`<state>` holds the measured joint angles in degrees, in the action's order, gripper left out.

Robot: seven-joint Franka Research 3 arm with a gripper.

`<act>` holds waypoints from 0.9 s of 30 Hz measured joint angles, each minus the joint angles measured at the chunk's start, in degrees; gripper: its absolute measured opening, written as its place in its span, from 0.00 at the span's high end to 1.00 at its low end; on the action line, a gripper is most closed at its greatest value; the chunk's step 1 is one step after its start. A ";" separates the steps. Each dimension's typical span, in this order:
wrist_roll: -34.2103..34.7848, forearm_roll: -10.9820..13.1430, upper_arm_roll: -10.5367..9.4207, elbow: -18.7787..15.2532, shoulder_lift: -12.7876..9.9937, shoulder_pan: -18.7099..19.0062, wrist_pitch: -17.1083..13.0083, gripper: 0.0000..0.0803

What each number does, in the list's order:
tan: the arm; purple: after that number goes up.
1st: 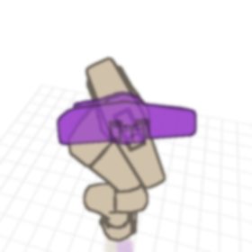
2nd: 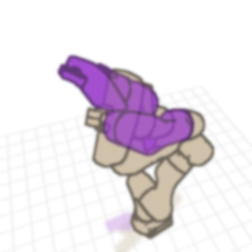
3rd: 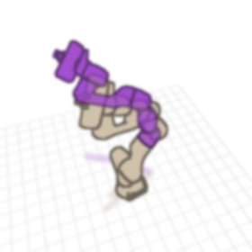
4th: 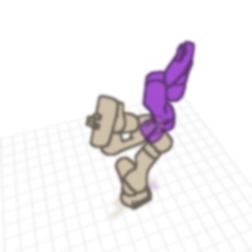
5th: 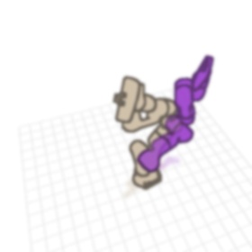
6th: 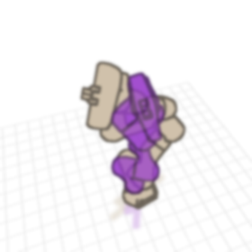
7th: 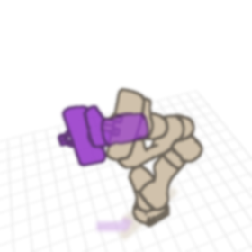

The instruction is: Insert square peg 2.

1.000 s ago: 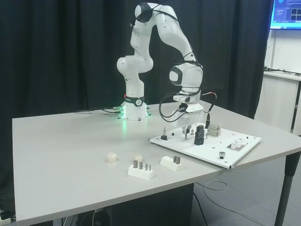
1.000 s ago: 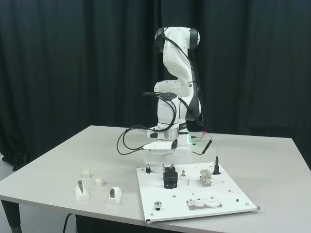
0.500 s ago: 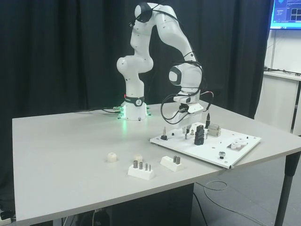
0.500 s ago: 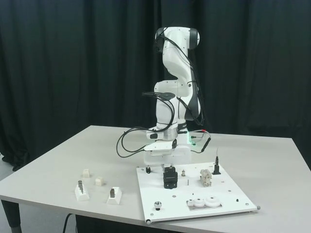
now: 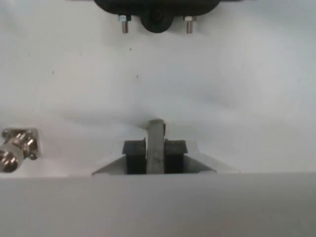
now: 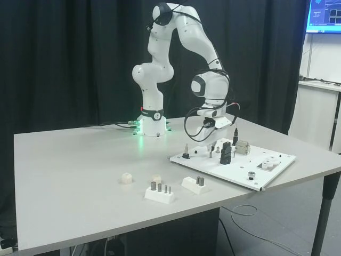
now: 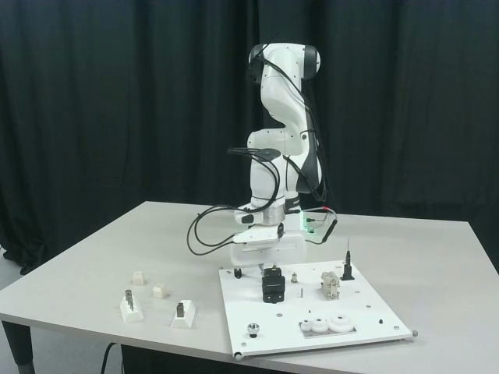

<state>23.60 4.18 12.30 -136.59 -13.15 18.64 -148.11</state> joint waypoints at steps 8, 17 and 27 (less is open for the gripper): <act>-5.46 -0.01 0.00 0.06 -0.05 -0.02 0.00 0.91; -5.61 0.05 0.02 0.09 -0.07 -0.06 0.00 0.91; -2.97 0.28 0.03 0.09 -0.07 -0.08 0.05 0.91</act>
<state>20.62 4.46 12.33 -136.50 -13.22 18.56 -148.06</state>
